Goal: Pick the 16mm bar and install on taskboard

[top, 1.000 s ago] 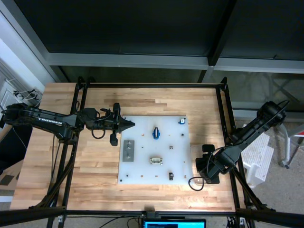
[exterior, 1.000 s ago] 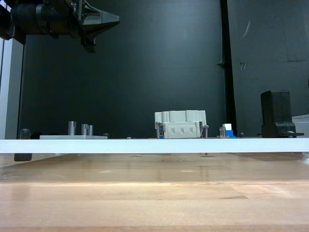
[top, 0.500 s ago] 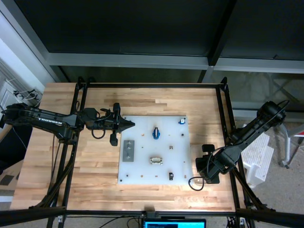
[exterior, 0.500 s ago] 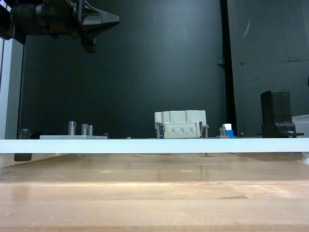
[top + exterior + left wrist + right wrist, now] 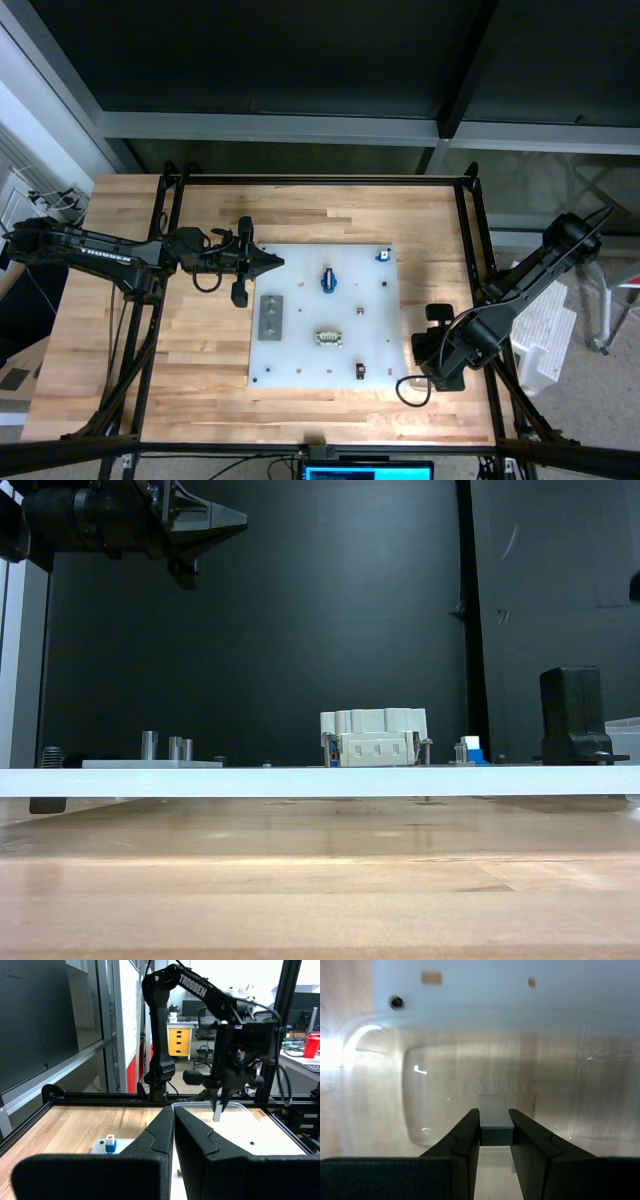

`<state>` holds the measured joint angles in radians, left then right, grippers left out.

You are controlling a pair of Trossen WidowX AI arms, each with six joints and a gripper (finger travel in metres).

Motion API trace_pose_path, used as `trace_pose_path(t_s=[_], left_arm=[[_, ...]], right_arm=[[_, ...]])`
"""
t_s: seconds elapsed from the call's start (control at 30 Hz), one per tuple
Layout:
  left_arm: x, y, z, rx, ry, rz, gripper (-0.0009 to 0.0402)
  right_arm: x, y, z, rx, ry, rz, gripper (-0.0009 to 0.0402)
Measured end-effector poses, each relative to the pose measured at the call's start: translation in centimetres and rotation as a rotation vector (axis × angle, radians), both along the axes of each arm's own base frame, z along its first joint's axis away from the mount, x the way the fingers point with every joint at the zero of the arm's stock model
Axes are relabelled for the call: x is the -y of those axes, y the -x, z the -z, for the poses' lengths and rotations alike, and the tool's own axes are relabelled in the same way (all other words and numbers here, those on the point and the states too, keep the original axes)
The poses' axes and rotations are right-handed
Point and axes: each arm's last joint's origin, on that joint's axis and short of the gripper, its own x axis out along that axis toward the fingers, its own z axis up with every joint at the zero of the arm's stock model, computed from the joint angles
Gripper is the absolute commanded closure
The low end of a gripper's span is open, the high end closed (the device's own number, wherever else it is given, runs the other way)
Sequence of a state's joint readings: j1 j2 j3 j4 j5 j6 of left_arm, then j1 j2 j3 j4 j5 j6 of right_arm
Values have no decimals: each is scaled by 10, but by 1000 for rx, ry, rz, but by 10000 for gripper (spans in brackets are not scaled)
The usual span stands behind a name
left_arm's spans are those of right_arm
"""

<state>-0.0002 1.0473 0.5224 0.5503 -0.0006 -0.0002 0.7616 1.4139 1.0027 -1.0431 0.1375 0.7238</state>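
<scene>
High view: left gripper (image 5: 276, 262) by the taskboard (image 5: 300, 350)'s far-left corner, right gripper (image 5: 430, 368) just off its right edge; left wrist: left one pinched shut, 16mm bar (image 5: 217, 1112) hanging upright over the clear tray (image 5: 237, 1105); right wrist: right gripper's clamped on it.

High: above near edge, down onto taskboard (image 5: 300, 350). Low: tabletop level, beside same taskboard. Left wrist: along left gripper (image 5: 173, 1112) above taskboard edge, toward right gripper (image 5: 218, 1105). Right wrist: down past 16mm bar (image 5: 495, 1127) into clear tray (image 5: 380, 1085).

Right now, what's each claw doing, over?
Left gripper shut, parked over far-left corner of taskboard. Right gripper shut on 16mm bar over clear tray. Path to board looks open.
</scene>
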Motion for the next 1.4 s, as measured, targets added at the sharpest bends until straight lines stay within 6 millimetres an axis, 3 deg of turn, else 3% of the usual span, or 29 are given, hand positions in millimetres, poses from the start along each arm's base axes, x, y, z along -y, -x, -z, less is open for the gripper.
trace_pose_path(t_s=[0.17,0.57,0.93,1.4], left_arm=[[0,0,0,1,0,0,393],[0,0,0,1,0,0,393],[0,0,0,0,0,0,393],[0,0,0,0,0,0,393]], right_arm=[[-4,-4,-14,-6,5,4,381],[-27,-30,-21,-20,19,6,382],[-42,-65,-17,-26,24,50,382],[-47,-83,-8,-35,31,71,382]])
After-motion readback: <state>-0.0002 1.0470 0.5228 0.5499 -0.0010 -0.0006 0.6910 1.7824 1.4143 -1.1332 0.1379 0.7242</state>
